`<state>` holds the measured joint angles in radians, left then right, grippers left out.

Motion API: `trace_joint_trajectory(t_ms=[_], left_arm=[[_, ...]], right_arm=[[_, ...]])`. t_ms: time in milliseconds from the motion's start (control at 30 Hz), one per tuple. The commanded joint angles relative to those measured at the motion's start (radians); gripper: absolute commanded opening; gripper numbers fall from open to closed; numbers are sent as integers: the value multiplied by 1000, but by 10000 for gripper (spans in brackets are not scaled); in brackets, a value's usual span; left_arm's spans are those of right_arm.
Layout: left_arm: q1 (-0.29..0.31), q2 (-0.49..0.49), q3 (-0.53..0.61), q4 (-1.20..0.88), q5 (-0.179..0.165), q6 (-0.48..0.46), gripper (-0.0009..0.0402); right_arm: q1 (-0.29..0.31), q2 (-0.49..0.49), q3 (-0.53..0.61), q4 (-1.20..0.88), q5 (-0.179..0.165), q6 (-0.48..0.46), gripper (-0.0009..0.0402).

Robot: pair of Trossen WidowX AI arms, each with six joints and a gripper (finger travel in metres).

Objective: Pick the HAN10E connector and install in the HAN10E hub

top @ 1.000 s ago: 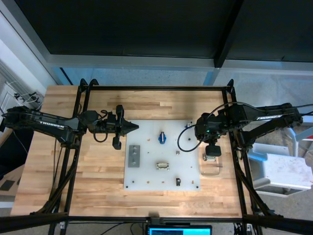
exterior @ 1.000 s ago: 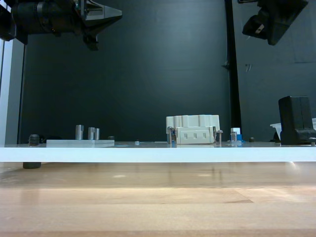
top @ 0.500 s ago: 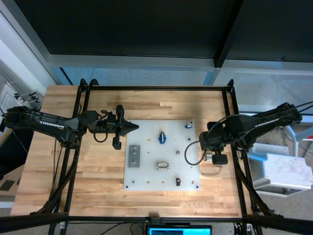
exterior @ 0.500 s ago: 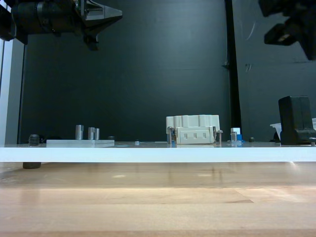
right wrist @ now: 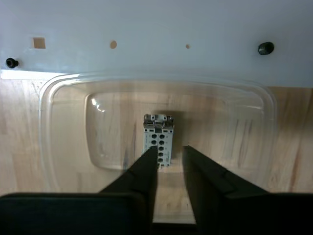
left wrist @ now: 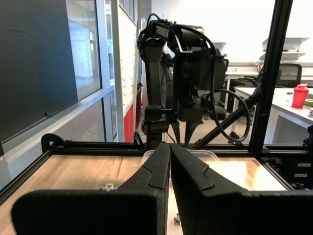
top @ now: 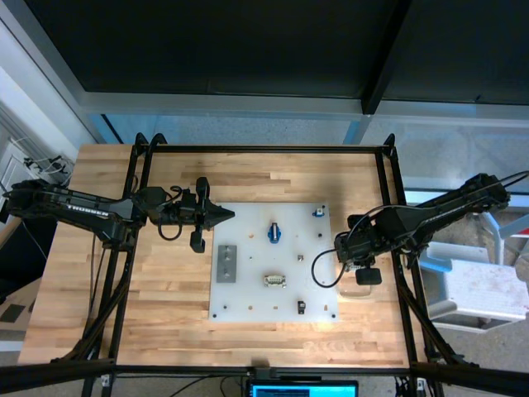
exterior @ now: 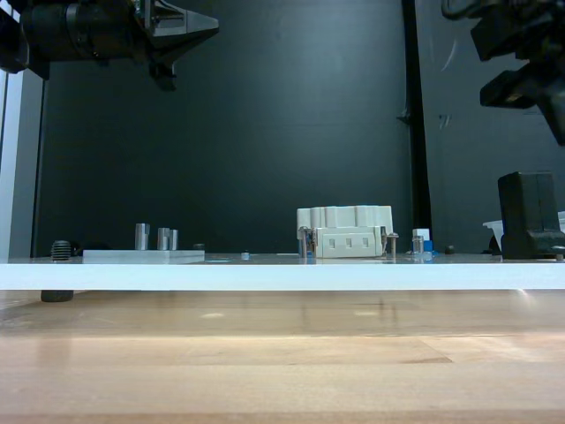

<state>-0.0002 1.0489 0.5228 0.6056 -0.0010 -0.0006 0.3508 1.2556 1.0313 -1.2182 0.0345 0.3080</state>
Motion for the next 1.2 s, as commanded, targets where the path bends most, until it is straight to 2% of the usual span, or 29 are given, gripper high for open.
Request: trace_joint_trajectory(t_ms=[33,333,533,700,1200], left_arm=[[0,0,0,0,0,0,0],[0,0,0,0,0,0,0],[0,0,0,0,0,0,0],[0,0,0,0,0,0,0],[0,0,0,0,0,0,0]], right_arm=[[2,21,-18,45,0,-2,132],[13,104,-87,181,-2,-2,285],[21,131,-133,239,-4,-2,346],[23,163,-155,275,0,-2,354],[23,246,-237,418,0,2,337]])
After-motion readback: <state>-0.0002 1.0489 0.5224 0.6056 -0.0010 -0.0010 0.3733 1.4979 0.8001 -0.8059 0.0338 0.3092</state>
